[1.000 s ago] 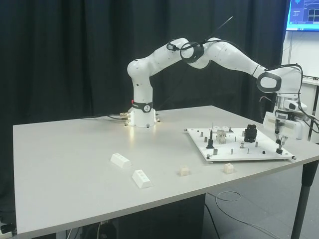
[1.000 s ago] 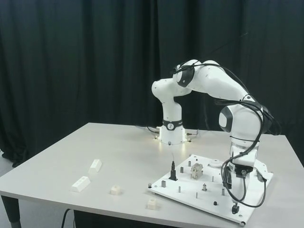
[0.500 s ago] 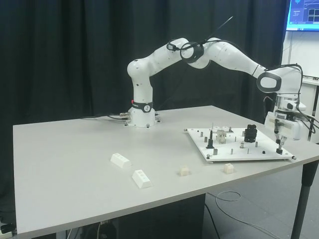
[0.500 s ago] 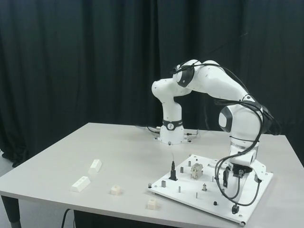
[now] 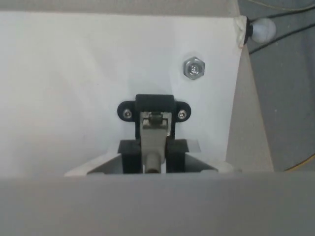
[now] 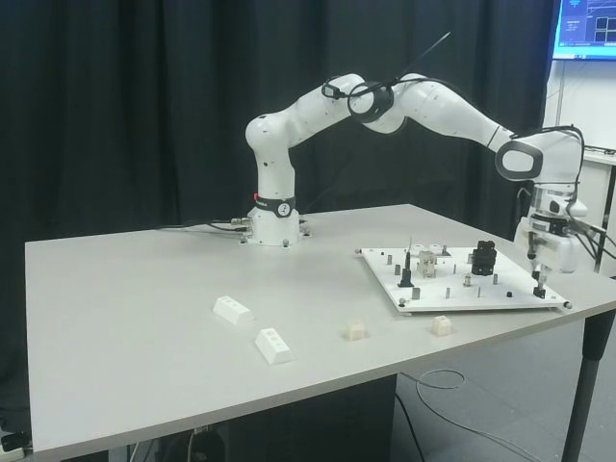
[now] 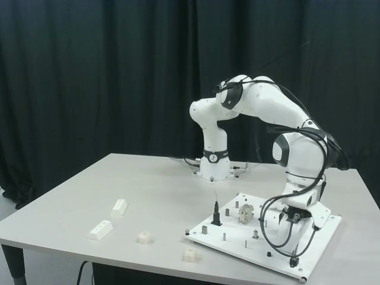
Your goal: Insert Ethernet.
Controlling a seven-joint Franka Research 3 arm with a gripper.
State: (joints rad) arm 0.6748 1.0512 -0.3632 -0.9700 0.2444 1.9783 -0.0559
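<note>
Four small white blocks point(image 6: 273, 345) are seen lying on the desk point(image 6: 144, 318), well apart from the white board point(image 6: 462, 289). The Ethernet plug point(image 5: 154, 129) is seen seated in the black socket point(image 5: 154, 105) near the board's corner, beside a hex nut point(image 5: 195, 68). The claw point(image 6: 542, 274) is seen above the plug; whether it is clenched or released cannot be told. Insertion is judged essentially done; a straight lift clear is called for next. The board edge and desk edge are close by, and a looping cable point(image 7: 279, 231) must be kept from snagging.
</note>
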